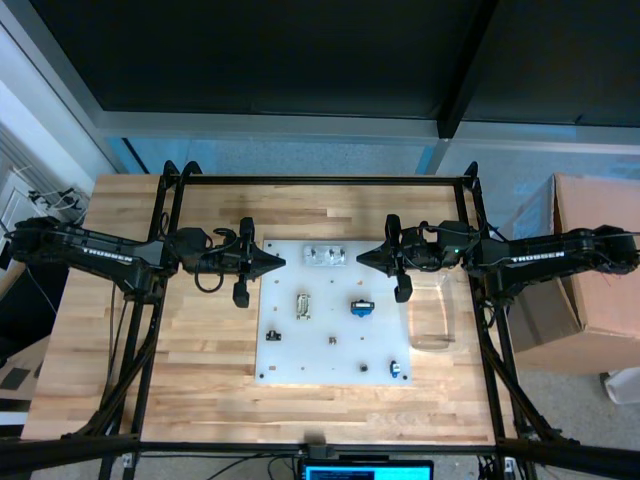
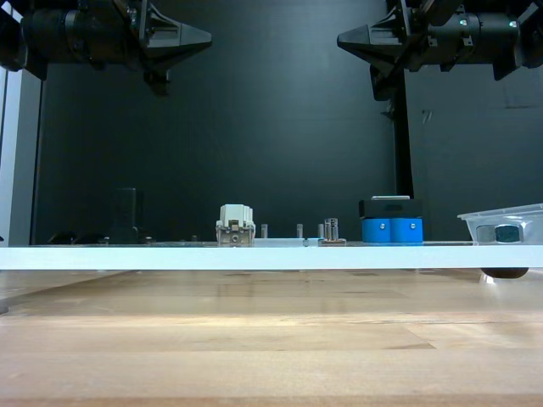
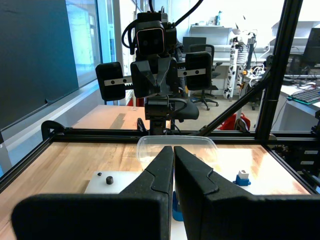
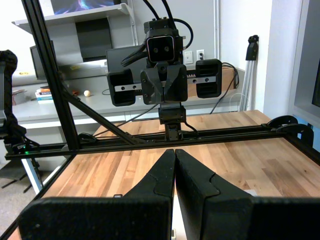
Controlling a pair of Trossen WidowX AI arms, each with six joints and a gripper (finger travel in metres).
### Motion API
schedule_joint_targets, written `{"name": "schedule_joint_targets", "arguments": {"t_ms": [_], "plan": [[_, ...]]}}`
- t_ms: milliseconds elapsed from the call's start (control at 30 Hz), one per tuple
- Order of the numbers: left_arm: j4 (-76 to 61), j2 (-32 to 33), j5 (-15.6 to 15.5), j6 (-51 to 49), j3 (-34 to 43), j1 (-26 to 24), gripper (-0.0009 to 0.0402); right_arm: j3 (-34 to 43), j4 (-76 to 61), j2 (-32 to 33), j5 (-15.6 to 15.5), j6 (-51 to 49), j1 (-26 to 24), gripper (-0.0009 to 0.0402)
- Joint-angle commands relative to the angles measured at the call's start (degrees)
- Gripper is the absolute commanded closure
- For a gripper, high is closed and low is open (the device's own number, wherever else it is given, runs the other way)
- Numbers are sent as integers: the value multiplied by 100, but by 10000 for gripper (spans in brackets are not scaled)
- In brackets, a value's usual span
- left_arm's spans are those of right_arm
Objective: Unfasten the M12 nut and place it in the container
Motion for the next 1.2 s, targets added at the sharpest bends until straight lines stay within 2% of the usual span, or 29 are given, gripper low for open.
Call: {"name": "schedule_joint_targets", "arguments": {"t_ms": [33,400,600,800,1000,1200], "plan": [[4,2,0,0,2,-2,393,0,-33,0,0,0,2,393],[4,2,0,0,2,-2,393,46,-162,-2,-15,24,24,393],[4,2,0,0,2,0,393,866,-2297,107,-26,-146,442,393],[2,2,0,0,2,-2,393,1904,-4623,531,446,-94,1178,393],[2,2,-2,0,2,-2,393,2809,-6105,1110,664,149,1808,393],[4,2,0,0,2,0,393,3604,-7414,1755,656,461,2221,393]]}}
